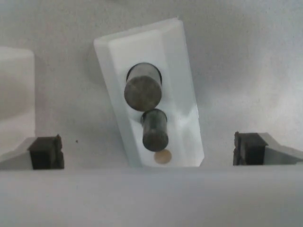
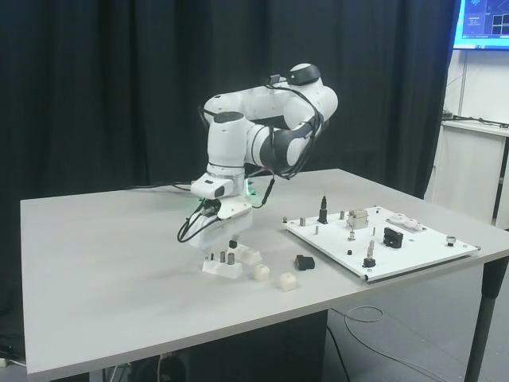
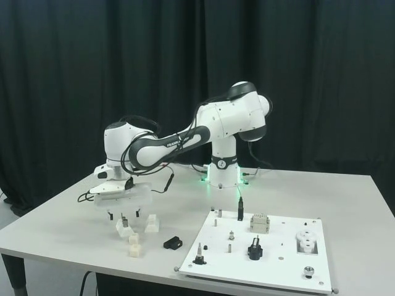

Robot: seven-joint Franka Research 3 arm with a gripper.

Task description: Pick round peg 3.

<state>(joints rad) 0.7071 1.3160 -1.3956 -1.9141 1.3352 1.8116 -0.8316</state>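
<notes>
A white peg holder (image 1: 177,61) lies on the grey table right under my gripper (image 1: 147,150). Two grey round pegs stand in it: a thick peg (image 1: 143,90) and a thinner peg (image 1: 155,128) beside it. A small hole (image 1: 162,157) at the holder's end holds no peg. The black fingertips (image 1: 46,152) stand wide apart, one on each side of the holder, open and touching nothing. In the first room view the gripper (image 2: 223,243) hangs just above the holder (image 2: 223,268). The second room view shows the gripper (image 3: 123,214) over the same holder (image 3: 124,229).
Other white blocks (image 2: 247,256) (image 2: 260,272) (image 2: 287,282) sit close beside the holder, one of them at the wrist picture's edge (image 1: 14,94). A small black part (image 2: 305,262) lies beyond them. A white assembly board (image 2: 413,247) with several fittings lies further along the table.
</notes>
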